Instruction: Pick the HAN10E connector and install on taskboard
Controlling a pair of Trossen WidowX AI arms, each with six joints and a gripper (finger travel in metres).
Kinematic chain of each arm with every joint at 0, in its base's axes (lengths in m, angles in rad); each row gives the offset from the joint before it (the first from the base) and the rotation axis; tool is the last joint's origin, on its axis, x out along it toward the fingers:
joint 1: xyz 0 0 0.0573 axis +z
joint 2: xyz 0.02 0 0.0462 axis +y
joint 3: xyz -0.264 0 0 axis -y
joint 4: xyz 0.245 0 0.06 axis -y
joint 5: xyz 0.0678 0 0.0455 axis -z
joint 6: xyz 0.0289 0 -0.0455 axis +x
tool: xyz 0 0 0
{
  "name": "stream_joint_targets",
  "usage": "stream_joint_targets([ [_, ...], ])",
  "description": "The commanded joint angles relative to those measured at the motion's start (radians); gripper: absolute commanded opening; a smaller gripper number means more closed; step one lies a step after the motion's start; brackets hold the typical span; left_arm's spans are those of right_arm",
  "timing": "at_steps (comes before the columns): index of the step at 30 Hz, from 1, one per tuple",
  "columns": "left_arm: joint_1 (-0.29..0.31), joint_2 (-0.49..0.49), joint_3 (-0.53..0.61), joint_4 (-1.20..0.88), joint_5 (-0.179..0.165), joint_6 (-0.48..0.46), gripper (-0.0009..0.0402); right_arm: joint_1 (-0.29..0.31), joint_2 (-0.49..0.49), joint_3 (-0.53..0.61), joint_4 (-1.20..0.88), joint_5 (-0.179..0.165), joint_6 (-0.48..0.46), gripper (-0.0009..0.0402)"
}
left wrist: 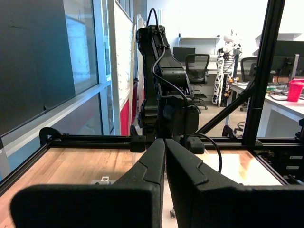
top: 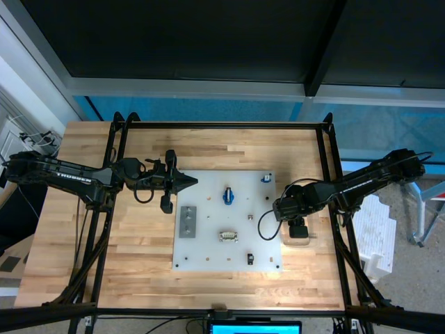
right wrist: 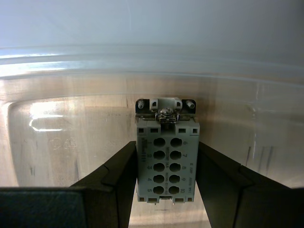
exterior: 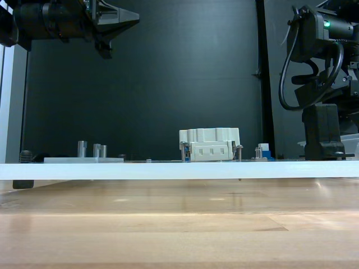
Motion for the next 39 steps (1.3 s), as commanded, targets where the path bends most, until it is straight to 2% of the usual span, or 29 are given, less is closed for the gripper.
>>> stream_joint_targets([
  [1,0.0,0.0,0.0,0.0,0.0,0.0,0.0001,0.0,0.0,0.002,0.0,-0.001,0.001,0.0089],
  [6,0.0,0.0,0.0,0.0,0.0,0.0,0.0001,0.0,-0.003,0.011,-0.01,-0.001,0.003,0.006],
  [13,0.0,0.0,0.0,0.0,0.0,0.0,0.0001,0.0,-0.032,0.064,-0.1,0.0,0.003,0.0043],
  [22,0.0,0.0,0.0,0.0,0.0,0.0,0.0001,0.0,-0.082,0.181,-0.251,0.0,0.005,0.0034],
  [30,0.0,0.0,0.0,0.0,0.0,0.0,0.0001,0.0,-0.087,0.282,-0.36,0.0,0.005,0.0034],
  [39,0.0,0.0,0.0,0.0,0.0,0.0,0.0001,0.0,-0.087,0.29,-0.366,0.0,0.004,0.0034],
])
